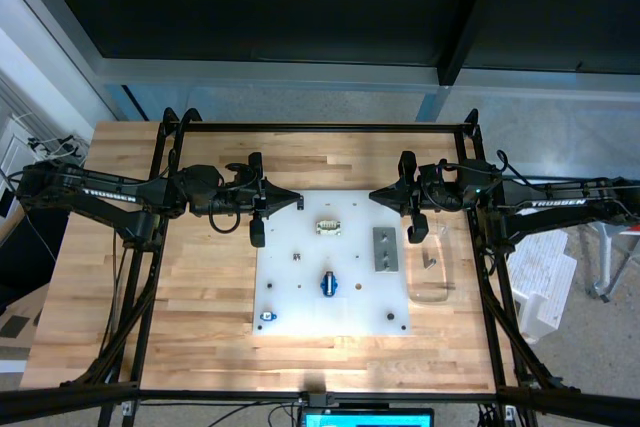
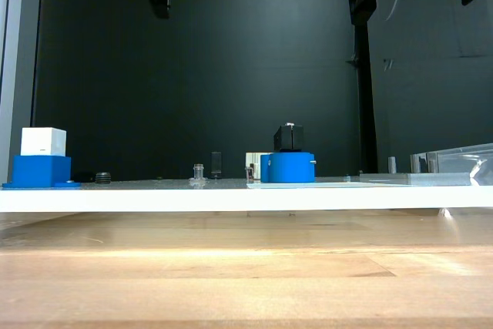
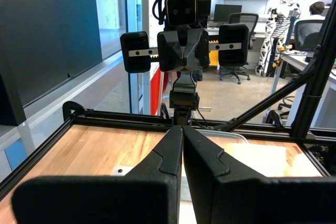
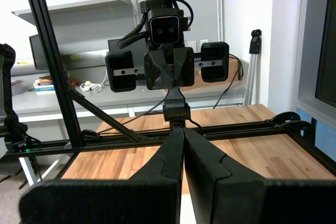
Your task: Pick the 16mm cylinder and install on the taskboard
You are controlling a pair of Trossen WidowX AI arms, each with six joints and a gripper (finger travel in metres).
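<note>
While both arms hung clear, the peg lay in the tray

Though neither pincer held anything, each was pinched fully closed. The left gripper [image 1: 297,199] hung high over the far edge of the taskboard [image 1: 300,297], a flat white square plastic plate, near its far left corner. The right gripper [image 1: 374,196] hung likewise high over that same edge, near the far right corner. The two tips pointed at each other and were well apart. Seen from the left wrist camera, the black fingers [image 3: 163,161] met along one thin seam with no gap, and the right wrist camera showed the same.

The 16mm cylinder [image 1: 429,260], a tiny dark-grey round metal peg, lay inside the clear plastic tray [image 1: 432,298]. That tray sat on the pale wooden table [image 1: 150,297] just beside the taskboard's right edge. The peg was about midway along the tray, well apart from both grippers.

On the taskboard, a rectangular grey metal block [image 1: 386,248] lay near the right edge. A beige connector [image 1: 327,226] sat near the middle of the far edge, and a round blue part [image 1: 328,284] stood about at the centre. A blue base with a white cube [image 1: 266,317] stood at the near left corner
</note>
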